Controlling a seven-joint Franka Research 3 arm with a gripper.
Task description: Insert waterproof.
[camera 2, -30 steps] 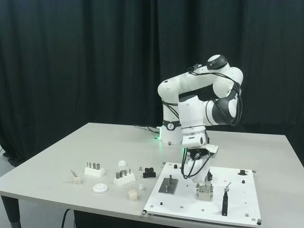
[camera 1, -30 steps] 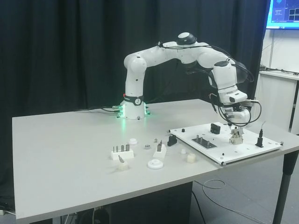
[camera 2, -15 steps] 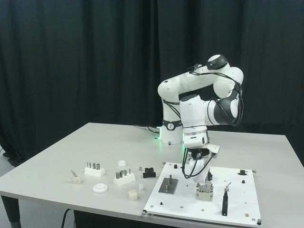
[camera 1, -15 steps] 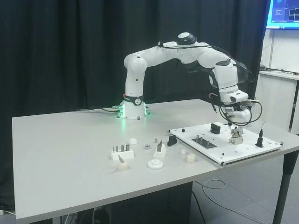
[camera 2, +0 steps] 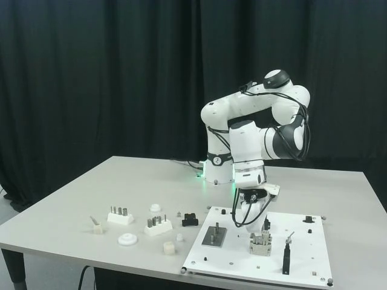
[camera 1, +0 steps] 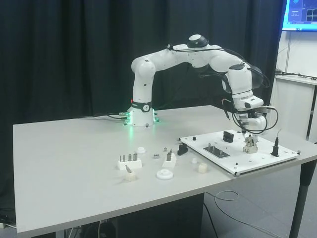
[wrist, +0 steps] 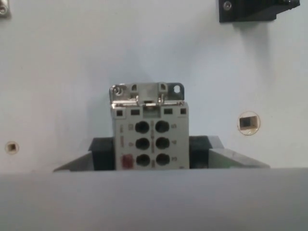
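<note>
The waterproof connector is a grey block with six round holes and a metal latch at one end. It stands upright on the white board, also seen as the connector in the room views. My gripper hangs straight above it, pointing down. In the wrist view the black pads lie against both sides of the block, so the gripper is shut on it.
On the board are a black block, a grey plate with pegs and a black upright part. Loose on the table to the left lie a black clip, white peg blocks and a white gear.
The wrist and forearm have risen and shifted slightly above the connector. The connector stays in the same place on the board.
</note>
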